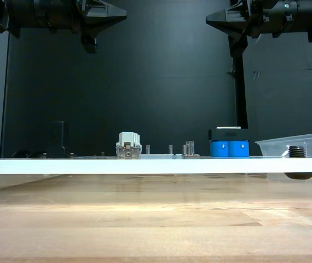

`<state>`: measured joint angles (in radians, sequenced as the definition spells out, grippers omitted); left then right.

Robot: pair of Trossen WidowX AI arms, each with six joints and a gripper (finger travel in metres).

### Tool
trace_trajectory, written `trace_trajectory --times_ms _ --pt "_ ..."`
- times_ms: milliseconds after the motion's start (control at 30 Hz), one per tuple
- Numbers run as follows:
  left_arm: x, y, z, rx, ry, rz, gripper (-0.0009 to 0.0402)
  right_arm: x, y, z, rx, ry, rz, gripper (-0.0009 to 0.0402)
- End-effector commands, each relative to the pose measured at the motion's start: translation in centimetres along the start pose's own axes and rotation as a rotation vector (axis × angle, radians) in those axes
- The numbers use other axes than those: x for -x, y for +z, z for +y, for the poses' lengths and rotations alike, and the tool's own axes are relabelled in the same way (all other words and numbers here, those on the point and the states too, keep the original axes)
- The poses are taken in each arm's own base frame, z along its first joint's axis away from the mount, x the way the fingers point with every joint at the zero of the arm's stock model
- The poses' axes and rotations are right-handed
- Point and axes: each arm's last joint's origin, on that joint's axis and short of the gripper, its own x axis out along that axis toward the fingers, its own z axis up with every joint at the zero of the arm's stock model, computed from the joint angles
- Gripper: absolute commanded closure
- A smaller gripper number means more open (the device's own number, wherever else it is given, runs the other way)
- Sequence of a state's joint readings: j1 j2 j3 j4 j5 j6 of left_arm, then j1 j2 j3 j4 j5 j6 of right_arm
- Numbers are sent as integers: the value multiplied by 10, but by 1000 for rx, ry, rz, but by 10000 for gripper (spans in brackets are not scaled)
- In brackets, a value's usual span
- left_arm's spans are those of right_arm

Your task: Pick the RJ45 connector and install on the taskboard

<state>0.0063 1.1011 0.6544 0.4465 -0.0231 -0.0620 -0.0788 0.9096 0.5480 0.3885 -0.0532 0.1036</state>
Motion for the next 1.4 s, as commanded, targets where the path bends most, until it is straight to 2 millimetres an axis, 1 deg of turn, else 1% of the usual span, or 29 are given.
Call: trace_trajectory --times_ms 33,200,1400 --pt "0 0 0 0 0 0 393 0 -1 0 -1 -1 12 393" --pt "0 0 0 0 0 0 393 0 -4 0 -2 -4 43 393" --pt "0 0 0 0 0 0 393 0 -4 0 -2 -4 43 393"
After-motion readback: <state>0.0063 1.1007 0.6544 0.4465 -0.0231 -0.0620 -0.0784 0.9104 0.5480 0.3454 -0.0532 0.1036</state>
